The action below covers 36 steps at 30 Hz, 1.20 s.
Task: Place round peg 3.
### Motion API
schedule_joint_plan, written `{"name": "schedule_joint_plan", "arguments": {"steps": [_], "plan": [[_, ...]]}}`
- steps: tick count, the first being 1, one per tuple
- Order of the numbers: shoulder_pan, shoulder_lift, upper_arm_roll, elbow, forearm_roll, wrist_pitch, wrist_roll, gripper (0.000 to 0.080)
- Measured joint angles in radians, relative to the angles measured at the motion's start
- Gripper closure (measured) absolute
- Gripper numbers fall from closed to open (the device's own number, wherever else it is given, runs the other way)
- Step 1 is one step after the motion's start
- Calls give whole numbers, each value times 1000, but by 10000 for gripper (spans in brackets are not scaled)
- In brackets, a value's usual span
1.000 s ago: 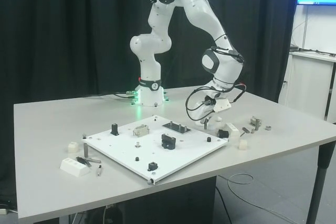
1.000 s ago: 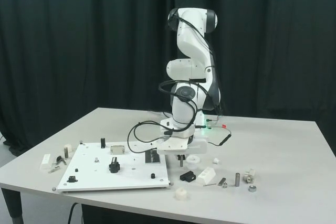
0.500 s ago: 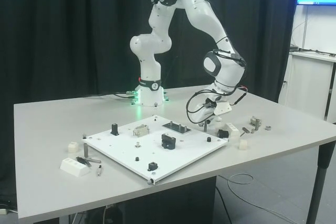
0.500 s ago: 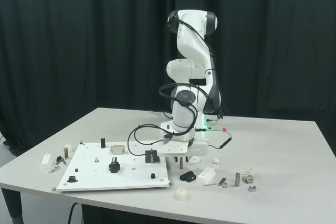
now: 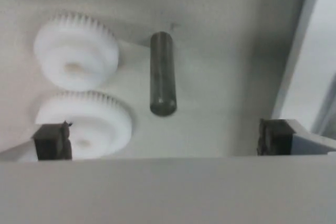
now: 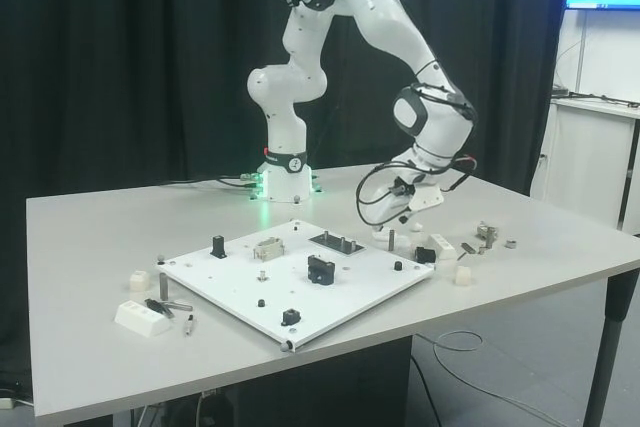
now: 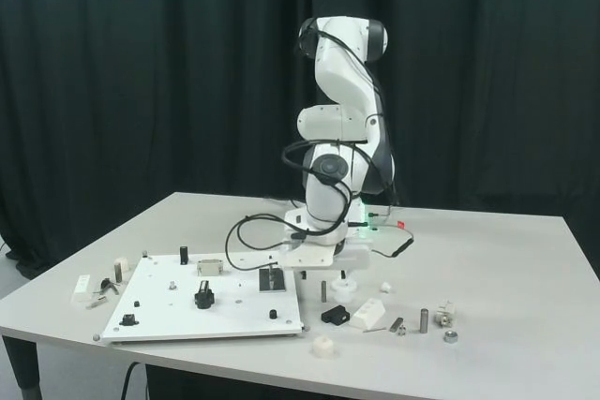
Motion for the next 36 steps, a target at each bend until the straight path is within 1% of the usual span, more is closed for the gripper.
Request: {"name": "schedule_joint_plan", "arguments": {"steps": [7,14,19,29,36], "plan": [[-8,-36,2,28,0,-56,18,5],[-16,-91,2,22,0,-83,21,3],[-24,-133,2,8,0,-96,21,3],[-42,-231,-4,-68,0,-91,23,3],[-50,-309,-21,-148,0,-51,23,3]]}}
